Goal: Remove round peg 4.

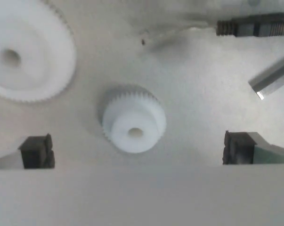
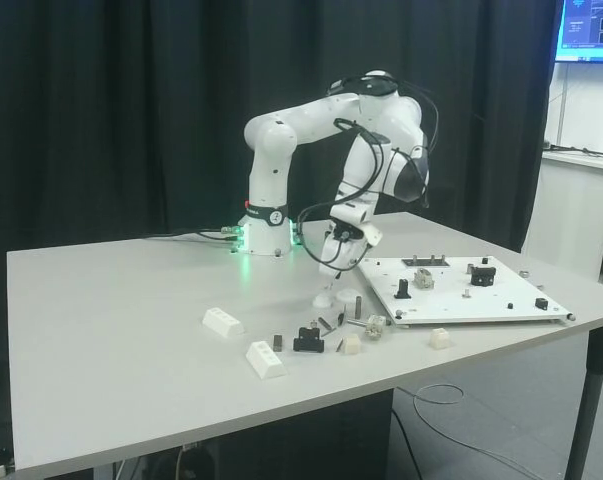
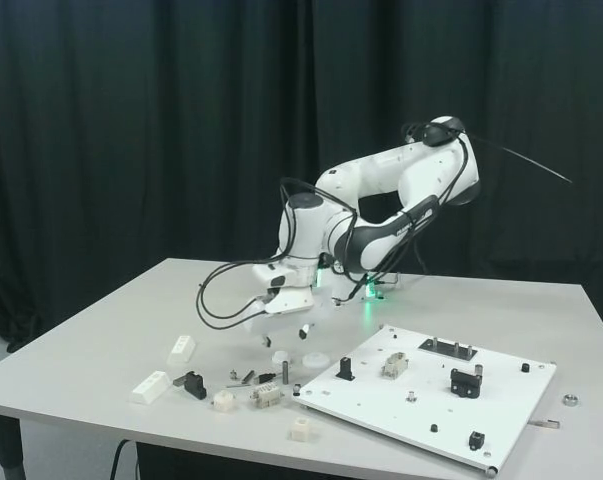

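While fingers [image 1: 138, 149] gape over small gear [image 1: 133, 118], large gear [image 1: 26, 49] near

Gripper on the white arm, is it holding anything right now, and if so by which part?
Nothing is held. The gripper is open, its fingers apart, hovering over a small white gear lying on the grey table.

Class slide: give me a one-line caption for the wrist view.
Open gripper hovers over a small white gear on the grey table, a larger white gear lying apart beside it.
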Available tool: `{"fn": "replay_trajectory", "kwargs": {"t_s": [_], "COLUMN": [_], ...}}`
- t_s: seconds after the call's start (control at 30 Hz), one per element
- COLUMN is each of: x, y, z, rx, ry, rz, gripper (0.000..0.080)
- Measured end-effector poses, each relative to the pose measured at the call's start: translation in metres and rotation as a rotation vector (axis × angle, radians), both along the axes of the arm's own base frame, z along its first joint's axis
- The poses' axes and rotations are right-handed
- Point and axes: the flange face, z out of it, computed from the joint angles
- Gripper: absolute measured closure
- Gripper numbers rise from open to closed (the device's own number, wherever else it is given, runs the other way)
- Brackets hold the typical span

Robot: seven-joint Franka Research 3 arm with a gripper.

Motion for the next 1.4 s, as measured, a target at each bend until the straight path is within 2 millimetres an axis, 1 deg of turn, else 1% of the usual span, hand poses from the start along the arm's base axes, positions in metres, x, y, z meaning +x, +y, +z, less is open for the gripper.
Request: {"fn": "replay_trajectory", "kwargs": {"t_s": [0.3, 0.67, 0.97, 1.4], "x": [0.008, 0.011, 0.006, -0.009], "y": [0.03, 0.077, 0.123, 0.204], "z": [0.024, 0.044, 0.05, 0.055], "rx": [0.032, 0.064, 0.076, 0.097], "ry": [-0.01, 0.003, 0.008, -0.017], "rz": [-0.035, -0.074, -0.154, -0.285], "gripper": [0.0003, 0.0003, 0.0003, 0.0003]}}
